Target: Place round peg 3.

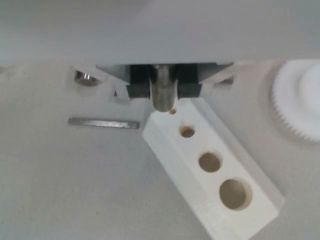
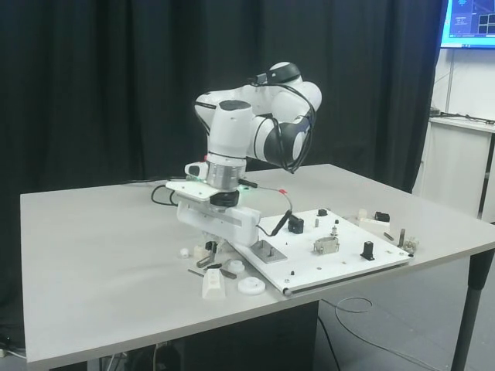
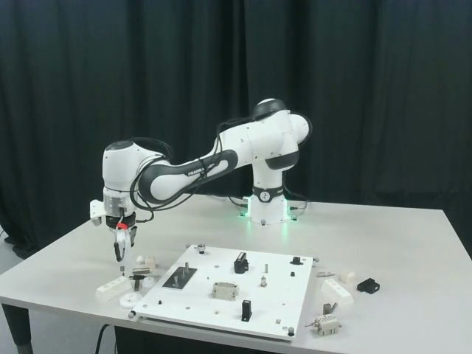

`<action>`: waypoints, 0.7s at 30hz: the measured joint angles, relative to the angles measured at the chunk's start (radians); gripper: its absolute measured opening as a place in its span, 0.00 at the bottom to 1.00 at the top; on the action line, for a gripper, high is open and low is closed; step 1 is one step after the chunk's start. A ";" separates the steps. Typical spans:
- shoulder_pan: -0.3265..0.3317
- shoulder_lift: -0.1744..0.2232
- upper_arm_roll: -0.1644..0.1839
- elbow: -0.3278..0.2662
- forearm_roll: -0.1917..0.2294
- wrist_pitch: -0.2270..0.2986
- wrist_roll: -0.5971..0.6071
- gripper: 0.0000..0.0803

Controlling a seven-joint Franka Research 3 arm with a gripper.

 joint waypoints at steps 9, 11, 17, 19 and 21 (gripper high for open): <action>-0.010 0.000 0.009 0.000 0.000 0.001 -0.035 0.48; -0.012 0.000 0.010 0.000 0.000 0.001 -0.043 0.48; -0.014 0.000 0.013 0.000 0.000 0.001 -0.053 0.86; -0.014 0.000 0.015 0.000 0.000 0.001 -0.057 0.97; -0.014 0.000 0.016 0.000 0.000 0.001 -0.061 0.97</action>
